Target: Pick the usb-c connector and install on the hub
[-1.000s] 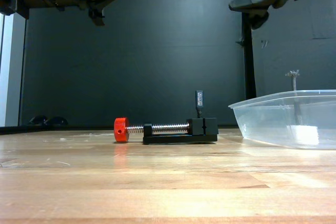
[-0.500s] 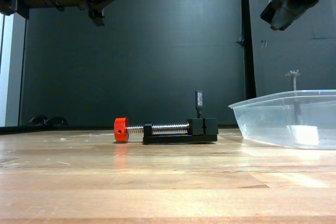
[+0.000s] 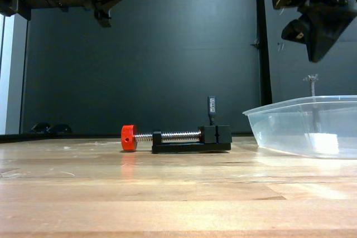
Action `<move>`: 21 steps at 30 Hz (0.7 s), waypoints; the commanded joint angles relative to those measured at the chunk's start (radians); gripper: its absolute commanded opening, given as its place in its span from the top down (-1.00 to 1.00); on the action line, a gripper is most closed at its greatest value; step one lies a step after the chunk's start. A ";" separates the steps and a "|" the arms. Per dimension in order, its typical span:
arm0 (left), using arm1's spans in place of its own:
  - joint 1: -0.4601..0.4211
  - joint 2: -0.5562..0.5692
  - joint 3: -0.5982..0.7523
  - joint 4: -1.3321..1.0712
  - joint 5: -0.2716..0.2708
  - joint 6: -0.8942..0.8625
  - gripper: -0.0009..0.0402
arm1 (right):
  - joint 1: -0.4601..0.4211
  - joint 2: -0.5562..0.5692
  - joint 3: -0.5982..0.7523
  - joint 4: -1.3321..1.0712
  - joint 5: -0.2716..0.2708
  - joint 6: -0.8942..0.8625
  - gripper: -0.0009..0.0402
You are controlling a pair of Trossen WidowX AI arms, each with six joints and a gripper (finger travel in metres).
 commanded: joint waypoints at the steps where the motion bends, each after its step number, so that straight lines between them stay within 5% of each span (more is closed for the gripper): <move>1: 0.000 0.000 0.000 0.000 0.000 0.000 0.96 | 0.021 0.045 -0.001 0.001 0.011 0.023 0.60; 11: 0.000 0.000 0.000 0.000 0.000 0.000 0.96 | 0.055 0.187 -0.002 0.044 0.013 0.056 0.09; 21: 0.000 0.000 0.000 0.000 0.000 0.000 0.96 | 0.059 0.266 -0.035 0.146 0.036 0.060 0.02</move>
